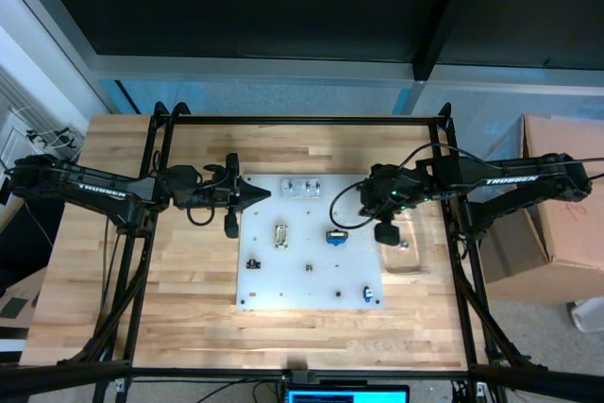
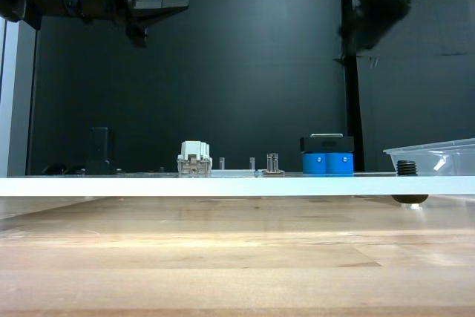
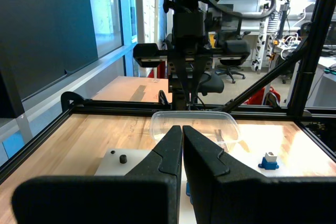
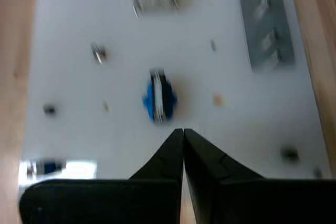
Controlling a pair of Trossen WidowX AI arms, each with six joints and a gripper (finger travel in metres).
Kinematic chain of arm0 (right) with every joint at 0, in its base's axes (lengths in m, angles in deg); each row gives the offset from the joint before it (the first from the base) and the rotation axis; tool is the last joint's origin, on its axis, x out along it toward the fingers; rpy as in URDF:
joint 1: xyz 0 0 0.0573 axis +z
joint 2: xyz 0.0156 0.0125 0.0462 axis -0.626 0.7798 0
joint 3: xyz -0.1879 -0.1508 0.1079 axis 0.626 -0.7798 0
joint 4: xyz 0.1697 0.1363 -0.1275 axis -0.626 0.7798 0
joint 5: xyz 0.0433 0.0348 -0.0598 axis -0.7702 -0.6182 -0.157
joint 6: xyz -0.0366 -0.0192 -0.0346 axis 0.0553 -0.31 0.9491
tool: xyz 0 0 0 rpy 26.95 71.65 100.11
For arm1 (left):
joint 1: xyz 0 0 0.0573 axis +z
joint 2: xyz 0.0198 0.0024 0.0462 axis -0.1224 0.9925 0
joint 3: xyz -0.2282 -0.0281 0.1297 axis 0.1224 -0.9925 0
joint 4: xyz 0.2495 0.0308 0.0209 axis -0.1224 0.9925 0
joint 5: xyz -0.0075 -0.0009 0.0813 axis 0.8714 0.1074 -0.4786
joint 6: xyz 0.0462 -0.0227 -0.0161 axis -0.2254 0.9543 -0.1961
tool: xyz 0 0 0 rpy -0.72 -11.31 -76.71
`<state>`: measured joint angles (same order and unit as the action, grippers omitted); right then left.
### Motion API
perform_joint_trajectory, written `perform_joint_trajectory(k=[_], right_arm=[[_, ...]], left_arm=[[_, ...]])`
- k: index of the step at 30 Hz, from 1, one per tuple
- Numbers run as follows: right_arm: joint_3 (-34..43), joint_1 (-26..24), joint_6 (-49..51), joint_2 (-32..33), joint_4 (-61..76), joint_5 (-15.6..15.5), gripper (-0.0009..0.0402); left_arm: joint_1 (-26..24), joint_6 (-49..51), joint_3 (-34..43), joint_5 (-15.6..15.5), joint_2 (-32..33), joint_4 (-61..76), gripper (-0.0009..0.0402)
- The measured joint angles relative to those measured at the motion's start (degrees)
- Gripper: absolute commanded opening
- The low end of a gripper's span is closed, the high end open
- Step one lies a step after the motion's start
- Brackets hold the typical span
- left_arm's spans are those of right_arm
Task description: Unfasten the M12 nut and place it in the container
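One bare stud (image 2: 405, 168); one nut (image 1: 404, 243) in tray (image 2: 439, 155); left tool (image 3: 182, 128), right tool (image 4: 183, 130) closed, aloft.

The M12 nut (image 1: 404, 243), a small silver piece, lay free on the floor of the container (image 1: 415, 268), near its middle and clear of its walls, off its seat; the high view could not show which face was up. The container, a clear shallow tray with rounded corners, sat flat on the table just beside the board's right edge. The stud (image 2: 405, 168), short, black and ribbed, stood upright and bare near the board's near right edge, its ribs showing.
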<state>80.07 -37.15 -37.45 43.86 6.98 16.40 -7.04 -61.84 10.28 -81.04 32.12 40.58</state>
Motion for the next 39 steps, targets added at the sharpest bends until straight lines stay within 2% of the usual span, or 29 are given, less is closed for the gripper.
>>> perform_joint_trajectory(k=[5,8,10,21,24,27,33,39], right_arm=[[-3.0,-2.6,4.9,0.0,-14.4,-1.7,-0.0001],[-5.2,-4.0,5.3,0.0,-24.2,-5.9,0.0000],[-7.1,-4.6,4.7,0.0,-31.0,-7.6,0.0000],[-17.9,-5.7,3.0,-0.2,-63.8,-7.5,0.0000],[-20.6,-5.7,1.7,-0.2,-70.8,-5.5,0.0000],[-22.4,-5.7,1.6,-0.2,-73.9,-4.5,0.0000],[-24.9,-5.5,-0.3,-0.2,-79.1,-6.1,0.0000],[-26.2,-5.3,-0.7,-0.3,-80.2,-6.2,0.0000]], left_arm=[[0.0,0.0,0.0,0.0,0.0,0.0,0.0000],[0.0,0.0,0.0,0.0,0.0,0.0,0.0000],[0.0,0.0,0.0,0.0,0.0,0.0,0.0000],[0.0,0.0,0.0,0.0,0.0,0.0,0.0000],[0.0,0.0,0.0,0.0,0.0,0.0,0.0000],[0.0,0.0,0.0,0.0,0.0,0.0,0.0000],[0.0,0.0,0.0,0.0,0.0,0.0,0.0000],[0.0,0.0,0.0,0.0,0.0,0.0,0.0000]])
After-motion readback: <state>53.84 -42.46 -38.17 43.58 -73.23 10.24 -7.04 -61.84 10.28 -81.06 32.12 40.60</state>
